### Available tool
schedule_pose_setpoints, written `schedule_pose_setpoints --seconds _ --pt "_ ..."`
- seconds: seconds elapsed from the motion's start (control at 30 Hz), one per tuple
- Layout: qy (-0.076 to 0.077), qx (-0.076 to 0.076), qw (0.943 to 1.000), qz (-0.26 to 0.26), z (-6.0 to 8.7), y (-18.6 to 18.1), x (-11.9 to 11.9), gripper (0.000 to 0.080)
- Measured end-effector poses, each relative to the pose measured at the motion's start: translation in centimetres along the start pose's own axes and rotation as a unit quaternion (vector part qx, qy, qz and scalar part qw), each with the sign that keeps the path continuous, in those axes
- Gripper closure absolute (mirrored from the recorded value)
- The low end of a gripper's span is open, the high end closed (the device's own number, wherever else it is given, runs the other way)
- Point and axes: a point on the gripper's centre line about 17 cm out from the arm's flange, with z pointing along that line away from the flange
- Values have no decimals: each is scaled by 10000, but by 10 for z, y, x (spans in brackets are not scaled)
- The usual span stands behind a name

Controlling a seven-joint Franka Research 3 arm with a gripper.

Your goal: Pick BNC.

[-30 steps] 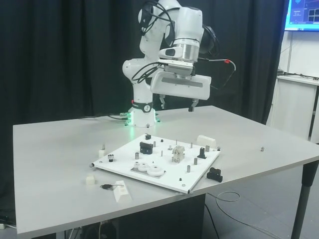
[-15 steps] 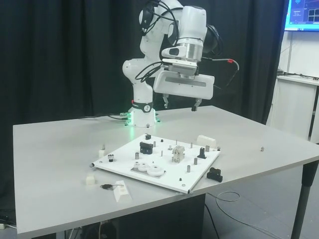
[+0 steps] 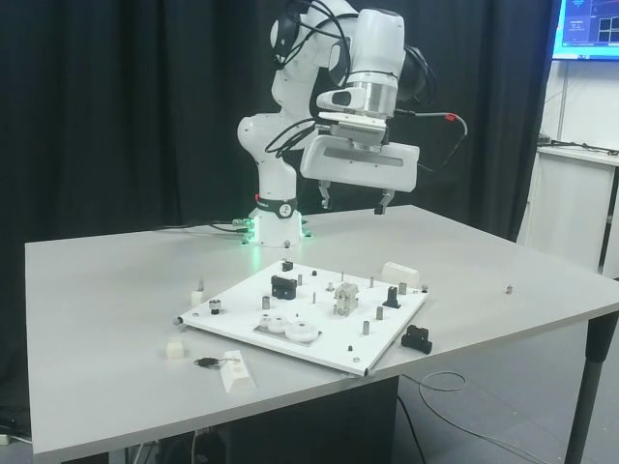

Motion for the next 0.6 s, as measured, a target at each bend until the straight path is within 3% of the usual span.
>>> schedule_pose_setpoints --seconds 0.27,0.6 --pt "-31 42 10000 -75 -4 -12 0 3" --pt "-198 236 9994 -147 -15 -66 -11 3"
